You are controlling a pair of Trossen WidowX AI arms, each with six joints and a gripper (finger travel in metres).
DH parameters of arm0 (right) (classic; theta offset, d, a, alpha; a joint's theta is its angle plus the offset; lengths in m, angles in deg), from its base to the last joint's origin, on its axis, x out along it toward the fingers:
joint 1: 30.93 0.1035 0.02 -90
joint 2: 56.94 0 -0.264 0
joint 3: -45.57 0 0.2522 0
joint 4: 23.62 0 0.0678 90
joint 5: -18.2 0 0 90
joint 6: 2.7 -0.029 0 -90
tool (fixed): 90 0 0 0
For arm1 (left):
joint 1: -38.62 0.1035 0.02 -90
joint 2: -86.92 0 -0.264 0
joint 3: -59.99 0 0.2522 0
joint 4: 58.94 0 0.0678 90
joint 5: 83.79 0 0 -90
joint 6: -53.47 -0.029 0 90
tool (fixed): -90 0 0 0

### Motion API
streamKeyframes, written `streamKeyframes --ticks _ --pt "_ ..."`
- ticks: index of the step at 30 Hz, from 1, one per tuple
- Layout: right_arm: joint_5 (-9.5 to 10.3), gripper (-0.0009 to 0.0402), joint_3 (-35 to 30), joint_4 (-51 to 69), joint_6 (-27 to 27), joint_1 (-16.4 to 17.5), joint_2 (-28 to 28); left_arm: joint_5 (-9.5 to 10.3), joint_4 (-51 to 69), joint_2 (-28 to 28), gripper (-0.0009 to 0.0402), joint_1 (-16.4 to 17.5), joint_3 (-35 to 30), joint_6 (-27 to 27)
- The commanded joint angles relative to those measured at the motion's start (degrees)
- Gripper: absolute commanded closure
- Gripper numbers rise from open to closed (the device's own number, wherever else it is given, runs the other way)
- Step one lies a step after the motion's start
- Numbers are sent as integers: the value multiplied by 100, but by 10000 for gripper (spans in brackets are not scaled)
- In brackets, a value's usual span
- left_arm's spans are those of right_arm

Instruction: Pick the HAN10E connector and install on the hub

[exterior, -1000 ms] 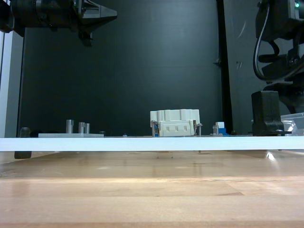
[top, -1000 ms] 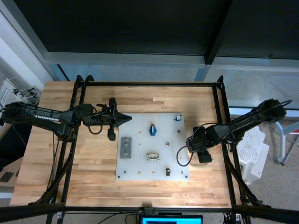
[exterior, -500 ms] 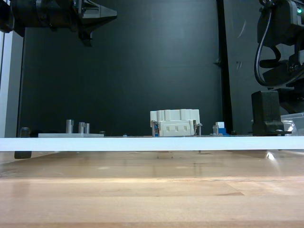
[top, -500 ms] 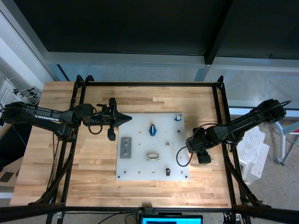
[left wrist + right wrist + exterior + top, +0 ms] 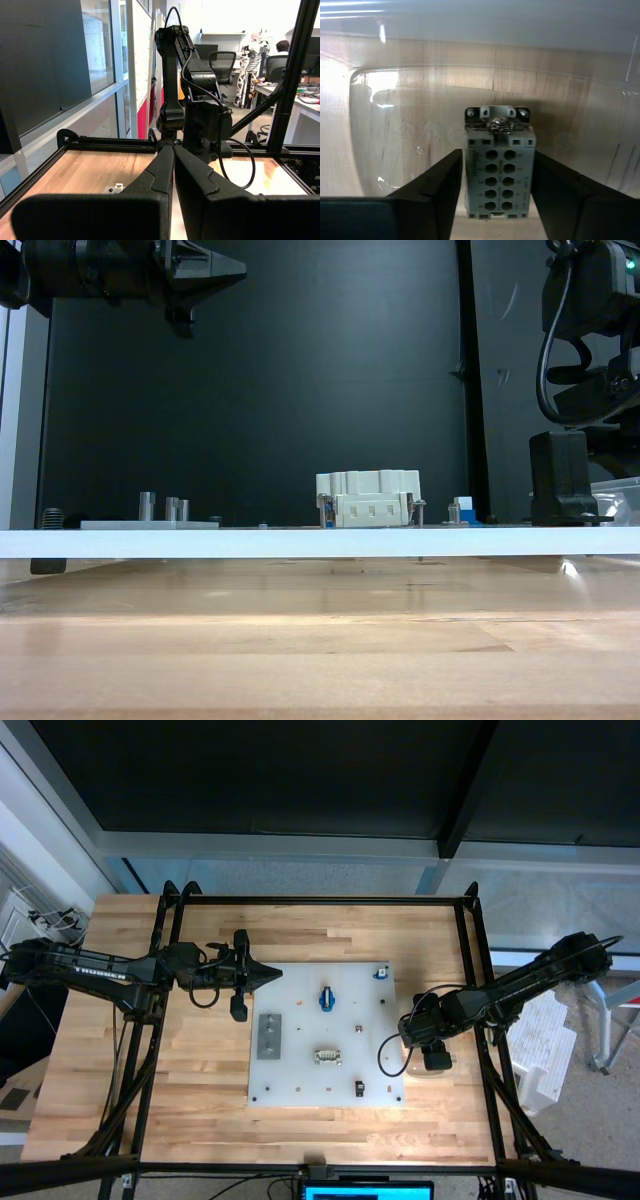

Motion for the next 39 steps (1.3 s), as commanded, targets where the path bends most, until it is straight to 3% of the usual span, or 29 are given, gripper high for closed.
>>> streamKeyframes --ticks 1,9,16,23,39 --pt "-2 266 -26 11 2 2 -11 0 0 2 392 2 -2 -2" --pt "0 337 -310 479 4 2 -92 -2 0 2 392 2 -2 -2" --pt "0 372 -894 1113 -7 0 -120 -2 0 2 392 0 -2 0" --pt "2 380 -1397 1191 -160 0 -28 -2 0 2 392 2 -2 -2" --pt "2 380 -2562 1447 -136 -20 817 -2 -2 2 392 0 0 -2"
